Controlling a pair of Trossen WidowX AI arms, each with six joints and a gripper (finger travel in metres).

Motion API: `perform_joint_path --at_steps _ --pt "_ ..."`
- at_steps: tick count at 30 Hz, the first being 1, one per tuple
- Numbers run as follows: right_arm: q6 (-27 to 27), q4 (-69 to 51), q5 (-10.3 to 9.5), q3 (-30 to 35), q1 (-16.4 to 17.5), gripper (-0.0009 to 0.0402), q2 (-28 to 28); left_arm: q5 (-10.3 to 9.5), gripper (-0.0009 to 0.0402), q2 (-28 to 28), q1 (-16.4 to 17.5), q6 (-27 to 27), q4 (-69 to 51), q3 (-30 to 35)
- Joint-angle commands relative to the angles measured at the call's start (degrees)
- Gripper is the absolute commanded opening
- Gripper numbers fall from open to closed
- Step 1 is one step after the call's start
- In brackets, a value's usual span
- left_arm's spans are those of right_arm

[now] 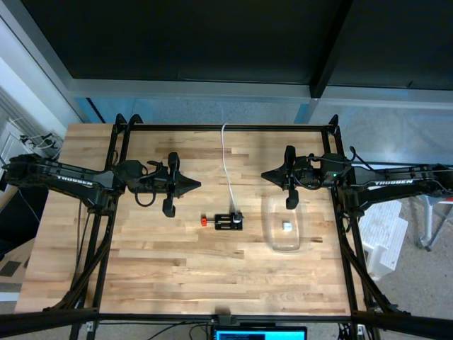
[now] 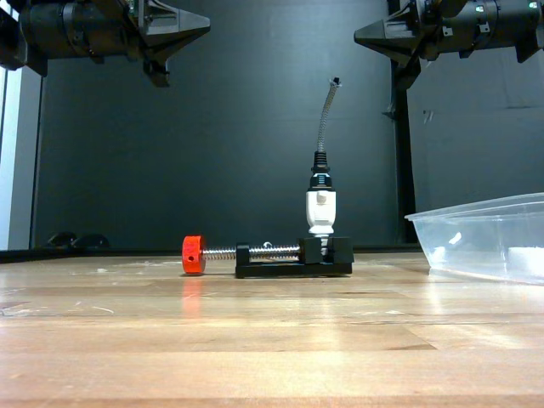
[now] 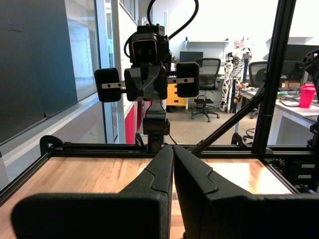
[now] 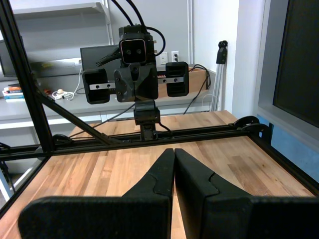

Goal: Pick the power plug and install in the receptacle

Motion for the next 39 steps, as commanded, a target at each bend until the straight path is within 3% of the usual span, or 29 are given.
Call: perform_joint_path --at_steps 1,30,39 --pt "0.0 0.0 0.02 0.0 0.0 0.0 0.0 0.0 0.0 0.0 0.0 0.0 0.0 0.0" --pt "-0.1 -0.4 -0.02 0.0 0.0 0.0 0.0 0.0 0.0 0.0 0.0 0.0 0.0 0.0" --pt "-4.4 0.2 -0.46 -0.3 0.3 0.0 0.0 0.0 0.0 0.0 0.0 0.0 0.0 0.0"
